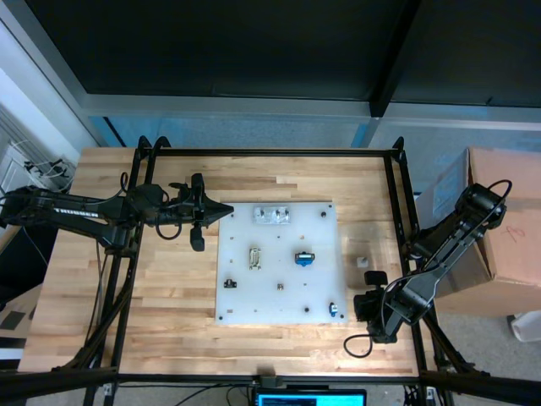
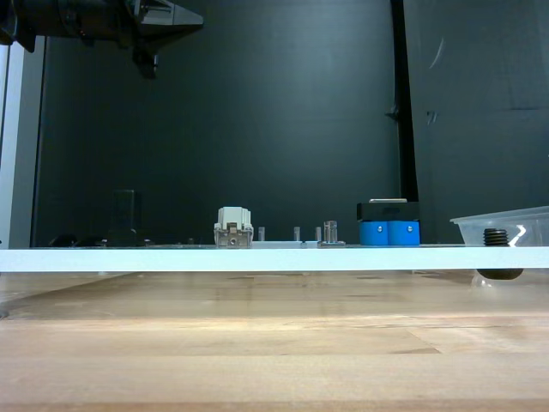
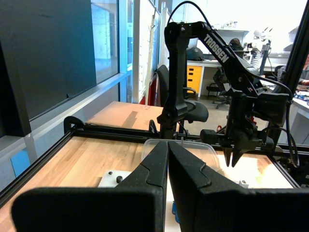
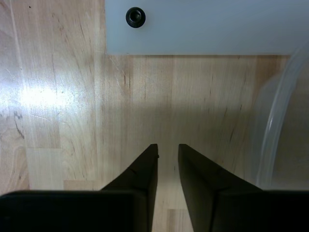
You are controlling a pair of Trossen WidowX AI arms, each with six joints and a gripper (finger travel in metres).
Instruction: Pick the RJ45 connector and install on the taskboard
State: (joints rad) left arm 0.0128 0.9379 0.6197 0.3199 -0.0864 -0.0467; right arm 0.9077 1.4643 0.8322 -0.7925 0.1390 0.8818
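Observation:
The white taskboard [image 1: 279,292] lies mid-table. A small pale part [image 1: 362,261], which I take for the RJ45 connector, lies free just right of the board, where the clear tray [image 3: 181,147] stands; it also shows as a pale speck [image 3: 243,182]. My right gripper [image 1: 370,293] hangs pointing down over bare wood off the board's near right corner, nearer me than that part. Its fingers [image 4: 145,169] stand open by a narrow gap with nothing between them. My left gripper [image 1: 225,209] hovers high over the board's far left corner, shut and empty [image 3: 167,150].
On the board stand a blue block [image 1: 304,259], a grey connector [image 1: 254,258] and a clear fixture [image 1: 274,216]. A black frame rail [image 1: 404,211] borders the table. A cardboard box [image 1: 499,228] sits at the right. The tray's rim [image 4: 275,121] curves close beside the right gripper.

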